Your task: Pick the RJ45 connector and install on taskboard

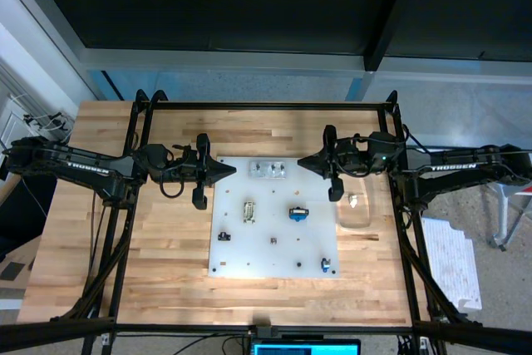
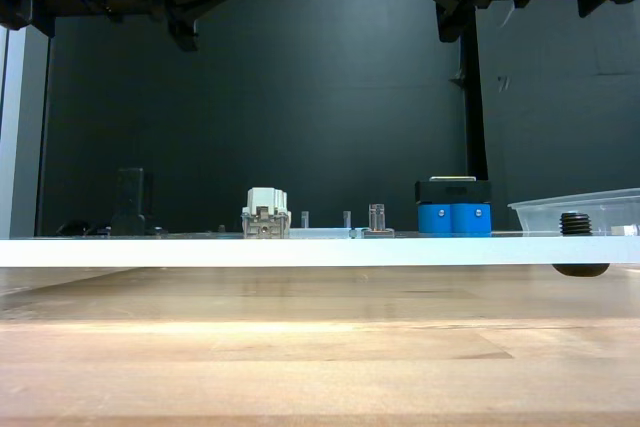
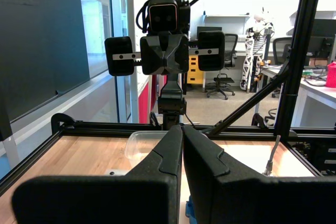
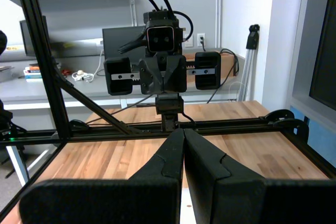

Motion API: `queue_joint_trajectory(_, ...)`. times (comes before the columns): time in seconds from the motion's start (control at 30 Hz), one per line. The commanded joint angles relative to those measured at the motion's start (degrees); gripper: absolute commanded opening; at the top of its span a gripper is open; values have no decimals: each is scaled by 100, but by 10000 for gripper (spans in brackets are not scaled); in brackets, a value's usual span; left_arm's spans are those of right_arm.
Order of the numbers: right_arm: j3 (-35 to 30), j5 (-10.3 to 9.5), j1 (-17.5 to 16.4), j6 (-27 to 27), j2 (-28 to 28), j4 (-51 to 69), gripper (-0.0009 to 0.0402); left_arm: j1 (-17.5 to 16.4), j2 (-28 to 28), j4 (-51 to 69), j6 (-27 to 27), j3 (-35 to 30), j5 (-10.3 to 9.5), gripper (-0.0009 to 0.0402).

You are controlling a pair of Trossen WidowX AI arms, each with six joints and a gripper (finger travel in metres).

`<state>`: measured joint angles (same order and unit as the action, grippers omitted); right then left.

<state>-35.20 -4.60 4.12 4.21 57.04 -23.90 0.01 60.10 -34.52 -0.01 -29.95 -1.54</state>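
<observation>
- Left gripper: left of centre in the high view, raised over the board's far left corner and pointing right. Its fingers are pressed together in the left wrist view, with nothing between them.
- Right gripper: right of centre, raised over the board's far right edge and pointing left, facing the other. Its fingers meet along their length in the right wrist view and hold nothing.
- Board: white, centre of the high view, flat on the table.
- Tray: clear, just right of the board. A white block lies in it.
- Jack: blue, at the board's near right corner, lower right of centre. It is too small to tell whether it is filled.
- Connector: neither gripper holds it. No cable shows, and I cannot tell where the connector is.
</observation>
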Motion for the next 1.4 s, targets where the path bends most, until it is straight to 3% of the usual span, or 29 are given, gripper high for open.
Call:
queue_joint_trajectory(0.03,50,28,-2,-20,-26,-4,0,-2,2,0,0,0,0,0)
queue_joint_trajectory(1.4,205,13,-101,-15,-28,-127,0,-2,2,0,2,0,0,0)
